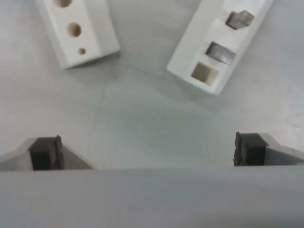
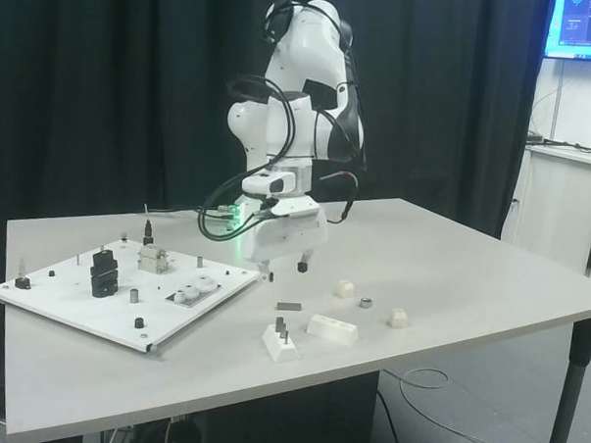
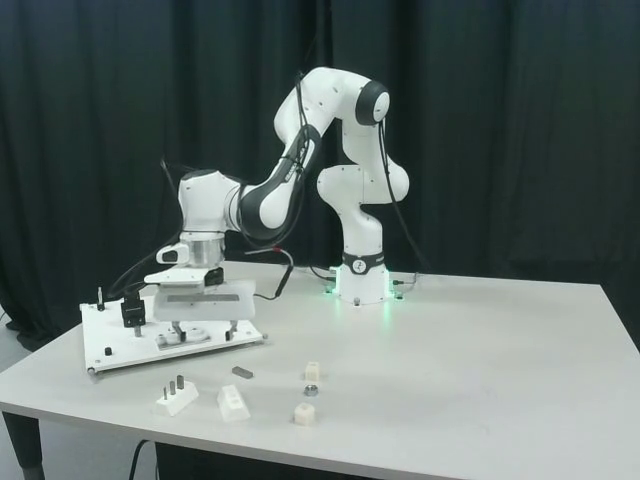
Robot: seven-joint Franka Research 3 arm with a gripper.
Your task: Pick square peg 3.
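The white arm [image 3: 300,150] is reaching out from its base toward the left half of the second room view, and the tool [image 2: 283,267] is hanging above the grey worktop [image 2: 451,258] with nothing between its fingers. The two fingertips [image 1: 45,153] are standing wide apart, so the tool is open.

In the wrist view, two white blocks are lying on the worktop beyond the fingertips. The square-peg block [image 1: 218,40] is sitting at the upper right of that frame; it is carrying two dark square pegs [image 1: 239,20] in a row, and the recess nearest the camera is empty. Which of these pegs is number 3 cannot be read from the pictures. The round-hole block [image 1: 78,28] is sitting at the upper left of that frame, well apart from the first, and is showing three holes of decreasing size.

In the first room view, the square-peg block [image 2: 280,343] is resting near the front edge of the worktop, below and slightly right of the tool, with the round-hole block [image 2: 332,328] just beside it. A dark flat piece [image 2: 289,305] is lying between the tool and these blocks. A white assembly board [image 2: 66,305] is occupying the left of the worktop.
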